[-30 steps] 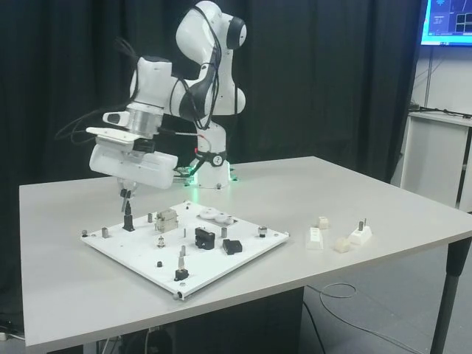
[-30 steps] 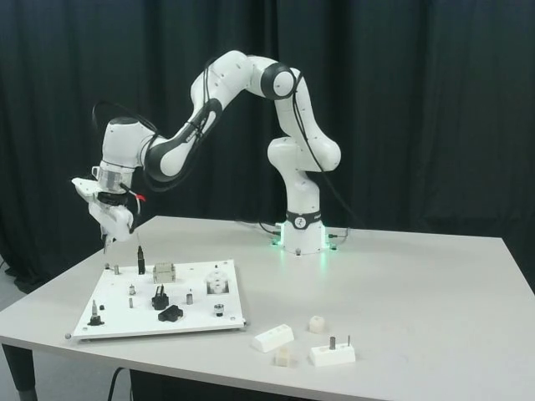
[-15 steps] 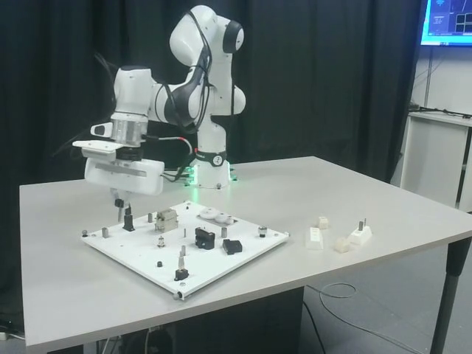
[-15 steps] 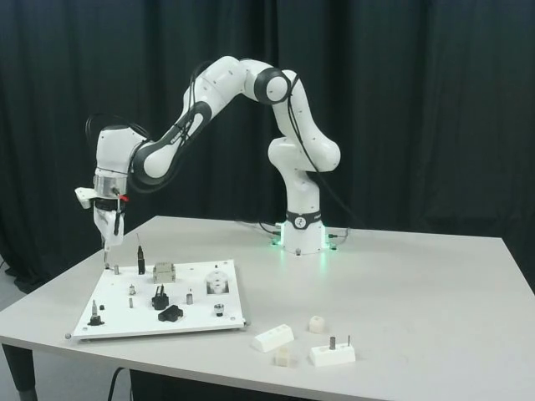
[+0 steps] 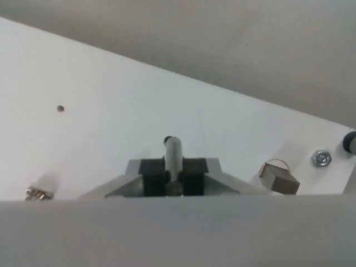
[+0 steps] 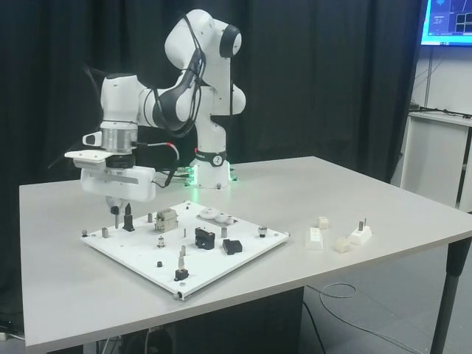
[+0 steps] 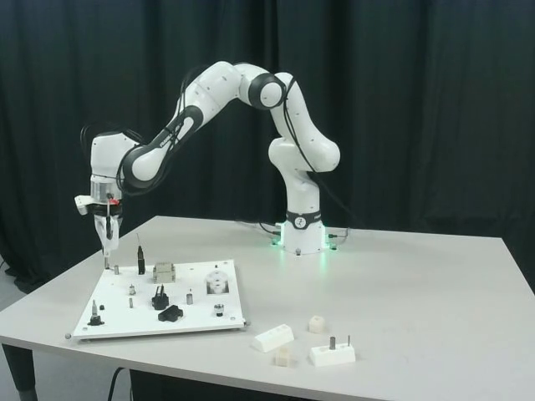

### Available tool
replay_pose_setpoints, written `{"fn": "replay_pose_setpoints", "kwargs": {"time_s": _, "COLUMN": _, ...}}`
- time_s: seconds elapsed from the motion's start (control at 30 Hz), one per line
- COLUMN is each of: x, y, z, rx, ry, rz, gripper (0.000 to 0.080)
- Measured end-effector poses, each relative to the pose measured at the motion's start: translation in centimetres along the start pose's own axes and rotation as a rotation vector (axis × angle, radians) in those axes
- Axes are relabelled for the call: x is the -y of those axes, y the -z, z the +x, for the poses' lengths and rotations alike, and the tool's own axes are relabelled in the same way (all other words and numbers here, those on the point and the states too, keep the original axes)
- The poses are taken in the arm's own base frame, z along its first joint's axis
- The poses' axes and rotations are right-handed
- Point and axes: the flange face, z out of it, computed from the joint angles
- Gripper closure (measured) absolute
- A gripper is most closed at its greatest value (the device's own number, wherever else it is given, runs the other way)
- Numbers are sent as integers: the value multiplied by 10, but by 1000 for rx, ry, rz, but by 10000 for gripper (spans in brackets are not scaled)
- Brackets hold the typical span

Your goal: Insert round peg 2.

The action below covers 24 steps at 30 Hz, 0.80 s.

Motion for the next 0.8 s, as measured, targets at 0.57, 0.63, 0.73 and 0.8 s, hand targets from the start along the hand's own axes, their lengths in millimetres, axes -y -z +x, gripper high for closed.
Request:
{"fn": "replay_pose_setpoints", "kwargs": {"time_s": 0.57, "x": -1, "y": -25, "z": 17, "rx": 91, "ry": 15, "rz": -51, "gripper": 742}}
{"fn": "replay_pose_setpoints", "kwargs": {"time_s": 0.63, "x": -1, "y": -28, "z": 16, "rx": 97, "ry": 20, "rz": -55, "gripper": 742}}
{"fn": "replay_pose_setpoints", "kwargs": {"time_s": 0.73, "x": -2, "y": -34, "z": 16, "rx": 103, "ry": 25, "rz": -58, "gripper": 742}}
{"fn": "replay_pose_setpoints", "kwargs": {"time_s": 0.8, "x": -3, "y": -37, "z": 15, "rx": 105, "ry": 26, "rz": -63, "gripper": 742}}
